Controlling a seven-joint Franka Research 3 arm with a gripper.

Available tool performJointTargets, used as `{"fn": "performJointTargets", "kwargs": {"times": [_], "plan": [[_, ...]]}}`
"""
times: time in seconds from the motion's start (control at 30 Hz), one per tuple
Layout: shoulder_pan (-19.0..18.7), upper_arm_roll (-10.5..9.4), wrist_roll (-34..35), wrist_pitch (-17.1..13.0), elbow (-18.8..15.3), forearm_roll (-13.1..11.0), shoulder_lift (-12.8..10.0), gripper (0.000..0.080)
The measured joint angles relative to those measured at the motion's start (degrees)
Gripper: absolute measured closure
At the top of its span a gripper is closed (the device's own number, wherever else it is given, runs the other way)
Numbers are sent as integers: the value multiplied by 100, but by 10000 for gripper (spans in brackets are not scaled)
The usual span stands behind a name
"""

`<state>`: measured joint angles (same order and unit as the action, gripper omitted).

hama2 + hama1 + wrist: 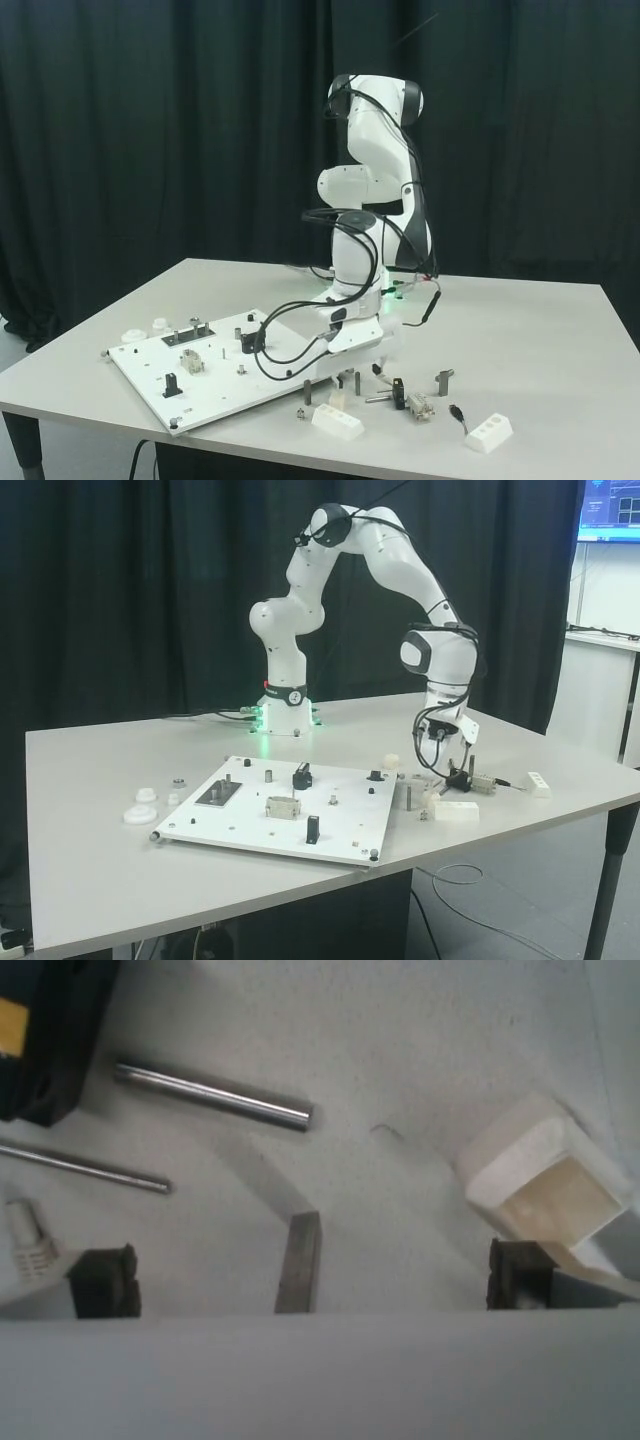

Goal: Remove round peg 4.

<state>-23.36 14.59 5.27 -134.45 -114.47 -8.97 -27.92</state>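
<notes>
Wrist view shows the gripper [310, 1278] with its jaws spread wide, one black fingertip pad [103, 1282] at each side, and nothing between them but bare grey table [400, 1050]. Neither pad touches any part. Below the jaws on the table lie a thick round steel peg [212, 1095], which looks like the task's peg already out of the board though its number cannot be read, a thinner steel rod [85, 1167] near it, and a flat dark metal bar [300, 1262] whose end is cut off by the wrist's own body. A white open box-like block [548, 1175] sits just beside one pad, a small white plug connector [30, 1240] beside the other, and a black block [50, 1035] is cropped at the frame corner.

From the first room view, the white arm [385, 555] bends down over the table edge beside the white assembly board [285, 810], with the gripper [440, 742] hovering above a cluster of loose parts; the peg cannot be made out there. In the second room view the gripper is mostly hidden behind the wrist and looping black cables [290, 340]; a short steel peg [380, 398] lies near a white block [338, 420] off the board, well clear of it.
</notes>
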Motion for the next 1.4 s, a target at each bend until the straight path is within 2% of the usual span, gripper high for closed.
{"fn": "performJointTargets", "kwargs": {"times": [0.2, 0.23, 0.53, 1.4], "plan": [[0, 6, 48, 261, 163, 13, 16, 88], [0, 7, 60, 304, 191, 19, 17, 7], [7, 12, 164, 585, 371, 45, 18, 3], [71, 52, 210, 826, 561, 82, 24, 3]]}}
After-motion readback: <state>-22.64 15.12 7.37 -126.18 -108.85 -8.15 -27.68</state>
